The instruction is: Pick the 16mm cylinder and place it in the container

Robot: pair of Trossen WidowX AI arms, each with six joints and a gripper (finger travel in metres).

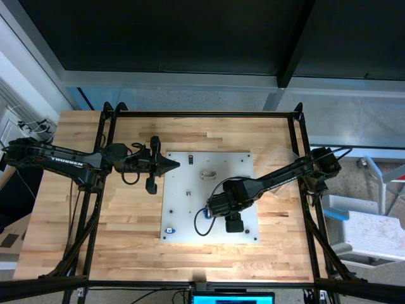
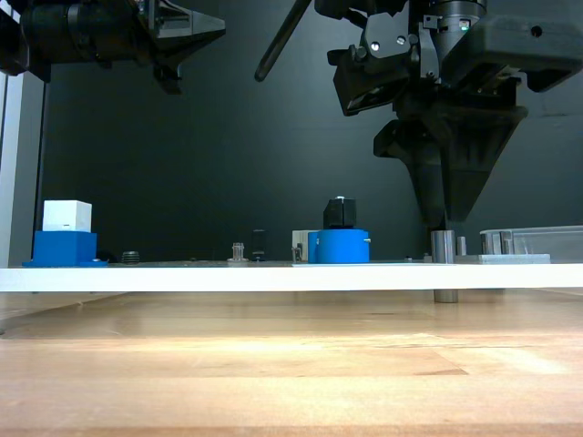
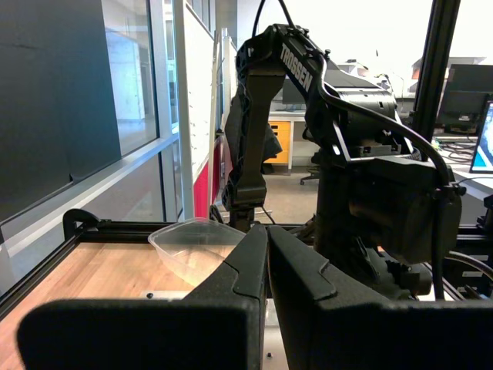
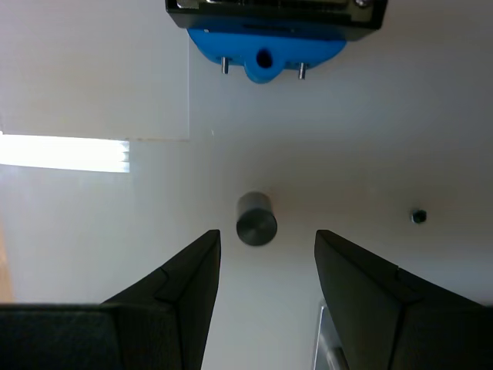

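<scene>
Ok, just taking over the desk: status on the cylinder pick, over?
Right gripper open, poised over upright 16mm cylinder, not gripping. Left gripper shut, raised at board left edge. Container empty. Nothing in the way.

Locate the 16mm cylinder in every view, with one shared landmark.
High view: hidden beneath the right gripper.
Low view: 16mm cylinder stands on the board under that gripper.
Left wrist view: absent; left gripper, fingers shut, hangs above the board's left edge.
Right wrist view: in line with the gap between the open fingers.
Shared landmark: the right gripper, except from the left wrist.
</scene>
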